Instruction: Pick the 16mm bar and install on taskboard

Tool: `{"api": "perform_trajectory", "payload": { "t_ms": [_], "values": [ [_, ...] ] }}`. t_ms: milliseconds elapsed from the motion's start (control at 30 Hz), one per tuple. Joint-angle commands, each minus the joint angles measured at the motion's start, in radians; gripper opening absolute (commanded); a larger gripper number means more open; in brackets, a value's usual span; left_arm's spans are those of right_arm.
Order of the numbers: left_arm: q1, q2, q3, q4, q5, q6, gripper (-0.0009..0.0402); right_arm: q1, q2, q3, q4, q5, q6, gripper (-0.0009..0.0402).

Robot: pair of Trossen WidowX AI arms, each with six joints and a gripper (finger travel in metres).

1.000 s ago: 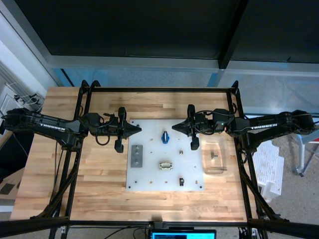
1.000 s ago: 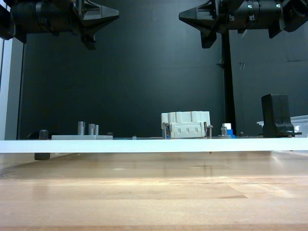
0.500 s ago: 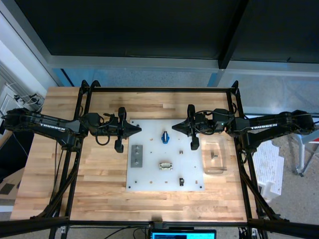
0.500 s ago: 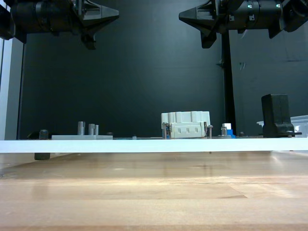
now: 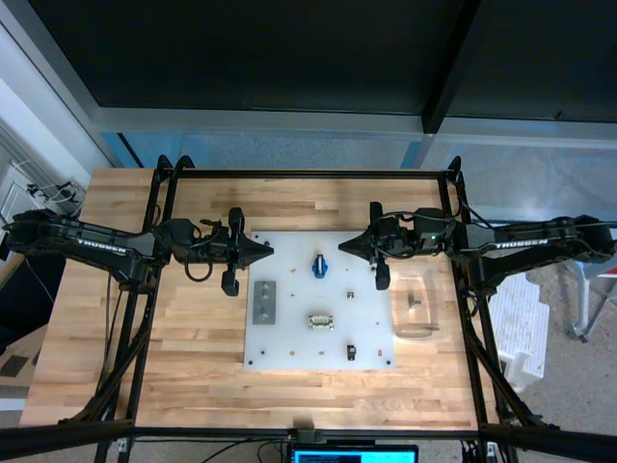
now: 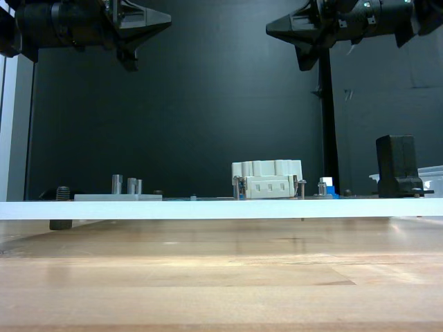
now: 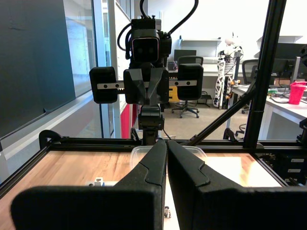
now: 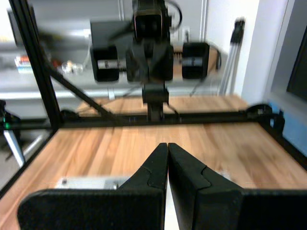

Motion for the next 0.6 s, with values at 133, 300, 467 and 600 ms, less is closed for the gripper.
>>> {"api": "perform_trajectory", "payload": {
  "t_ms": [133,300,467,600],
  "values": [
    [0.000,0.000,0.000,0.000,0.000,0.000,0.0000,0.003,-0.001,0.108,-0.304,-0.002,-0.011,0.0000],
    [0.000,0.000,0.000,0.000,0.000,0.000,0.0000,0.006,0.001,0.188,-0.537,-0.001,-0.036,0.0000],
    [0.000,0.000,0.000,0.000,0.000,0.000,0.0000,0.010,0.001,0.244,-0.739,-0.001,-0.033,0.0000],
    [0.000,0.000,0.000,0.000,0.000,0.000,0.0000,0.014,0.001,0.274,-0.867,0.000,-0.021,0.0000]
  ]
}}
